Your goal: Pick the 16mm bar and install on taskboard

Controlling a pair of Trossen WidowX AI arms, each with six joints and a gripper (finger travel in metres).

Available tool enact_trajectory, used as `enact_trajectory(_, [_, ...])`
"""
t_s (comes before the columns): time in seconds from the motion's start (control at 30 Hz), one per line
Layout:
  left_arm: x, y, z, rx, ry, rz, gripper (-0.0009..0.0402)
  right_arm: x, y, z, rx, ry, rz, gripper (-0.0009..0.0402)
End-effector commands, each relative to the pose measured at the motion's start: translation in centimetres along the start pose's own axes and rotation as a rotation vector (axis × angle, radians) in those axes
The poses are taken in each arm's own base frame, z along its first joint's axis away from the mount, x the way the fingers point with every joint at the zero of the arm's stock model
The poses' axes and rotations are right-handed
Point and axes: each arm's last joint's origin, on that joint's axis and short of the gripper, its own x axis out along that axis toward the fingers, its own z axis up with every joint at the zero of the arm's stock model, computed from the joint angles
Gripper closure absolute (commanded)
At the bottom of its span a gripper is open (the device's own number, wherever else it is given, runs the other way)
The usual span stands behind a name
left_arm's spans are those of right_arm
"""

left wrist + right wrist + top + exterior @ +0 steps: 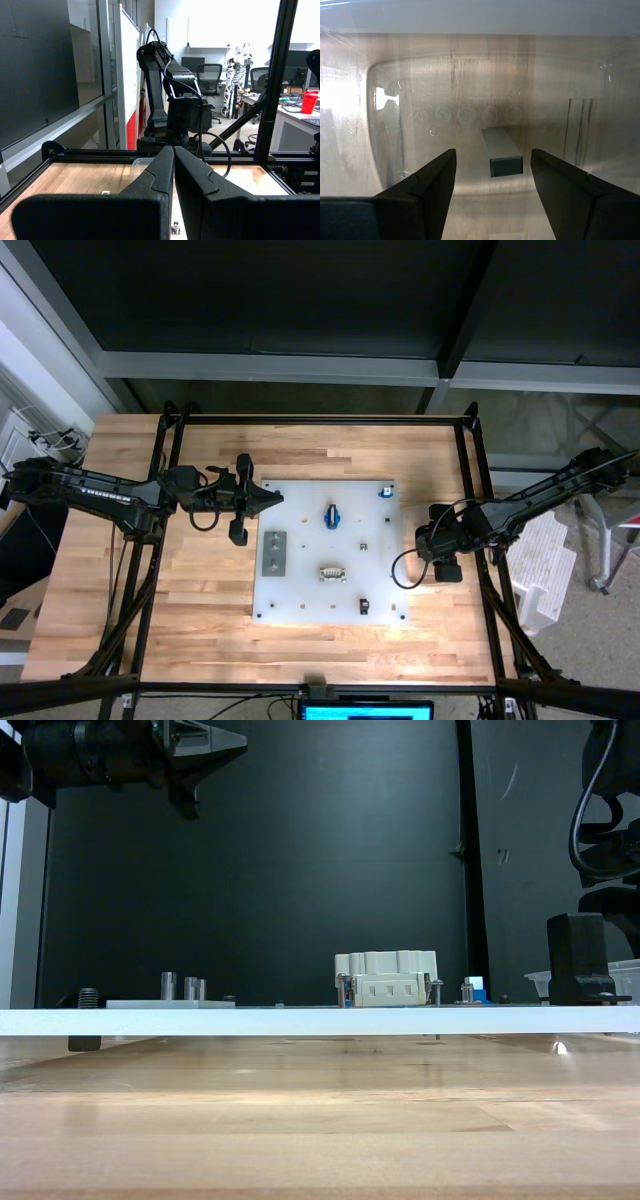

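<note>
a, left arm (90, 490): black links with white lettering (98, 491) along the forearm and a black cable loop (203, 520) under the wrist. b, left gripper (278, 498), over the table (200, 640) at its left side: two matte black, wedge-shaped fingers (150, 185). c, right arm (540, 495): slender black links with a looping black cable (405, 570). d, right gripper (493, 152), over the table's right side: black, tapered fingers.
</note>
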Motion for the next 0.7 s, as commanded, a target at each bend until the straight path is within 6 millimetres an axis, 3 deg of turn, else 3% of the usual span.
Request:
enact_trajectory(0.03, [0.0,0.01,0.0,0.0,0.0,0.0,0.0393,-0.01,0.0,0.03,0.0,-0.003,0.0,0.0209])
enact_trajectory(0.7, [0.0,0.01,0.0,0.0,0.0,0.0,0.0393,-0.01,0.02,0.08,0.001,-0.008,0.001,0.0233])
